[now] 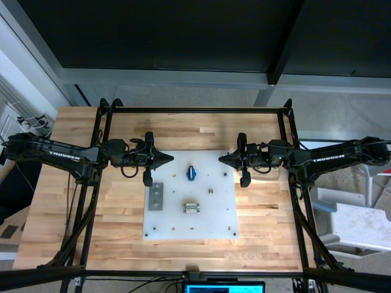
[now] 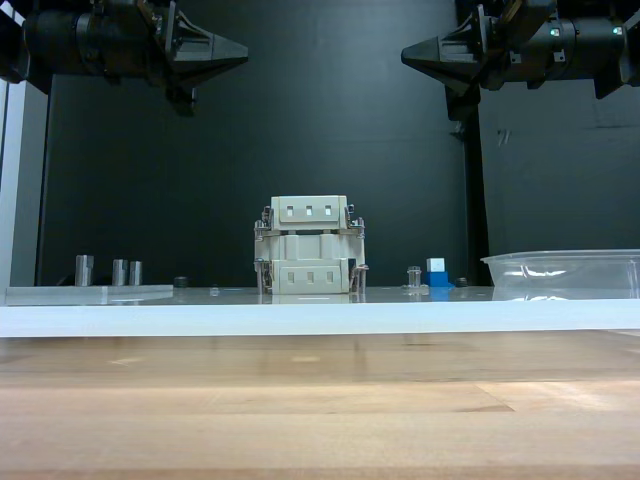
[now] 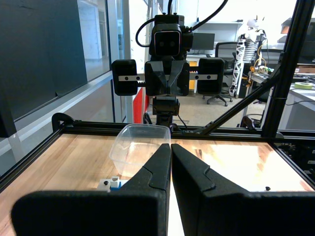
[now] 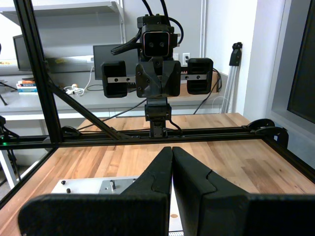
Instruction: Remove the HAN10-E connector and place it in the container
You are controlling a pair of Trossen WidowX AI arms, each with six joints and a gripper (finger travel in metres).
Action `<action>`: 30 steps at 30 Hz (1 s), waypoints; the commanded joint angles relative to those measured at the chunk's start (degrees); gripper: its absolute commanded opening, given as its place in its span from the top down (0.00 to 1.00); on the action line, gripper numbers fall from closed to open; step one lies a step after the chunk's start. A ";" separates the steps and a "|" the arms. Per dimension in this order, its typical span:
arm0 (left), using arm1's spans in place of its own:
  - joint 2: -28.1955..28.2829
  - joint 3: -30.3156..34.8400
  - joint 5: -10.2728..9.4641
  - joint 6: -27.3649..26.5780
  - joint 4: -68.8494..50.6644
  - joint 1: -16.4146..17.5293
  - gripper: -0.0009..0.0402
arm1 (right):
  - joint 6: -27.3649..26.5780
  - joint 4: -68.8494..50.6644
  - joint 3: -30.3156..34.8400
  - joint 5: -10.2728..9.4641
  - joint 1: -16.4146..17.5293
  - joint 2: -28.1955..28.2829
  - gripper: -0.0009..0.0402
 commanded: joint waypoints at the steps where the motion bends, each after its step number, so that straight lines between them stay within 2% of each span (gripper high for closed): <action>1: 0.00 0.00 0.02 0.00 0.00 0.00 0.98 | 0.07 0.04 0.02 0.00 0.07 0.00 0.98; 14: 0.00 0.00 0.02 0.00 0.00 0.02 0.98 | 0.24 0.04 0.02 -0.02 0.09 0.00 0.98; 19: 0.00 0.00 0.02 0.00 0.00 0.00 0.98 | 2.75 -1.03 1.62 -0.61 0.17 0.00 0.98; 22: 0.00 0.00 0.02 0.00 0.00 0.00 0.98 | 2.60 -8.48 5.25 -2.12 0.20 0.00 0.98; 30: 0.00 0.00 0.02 0.00 0.00 0.00 0.98 | 0.94 -31.15 19.04 -1.95 0.48 2.84 0.98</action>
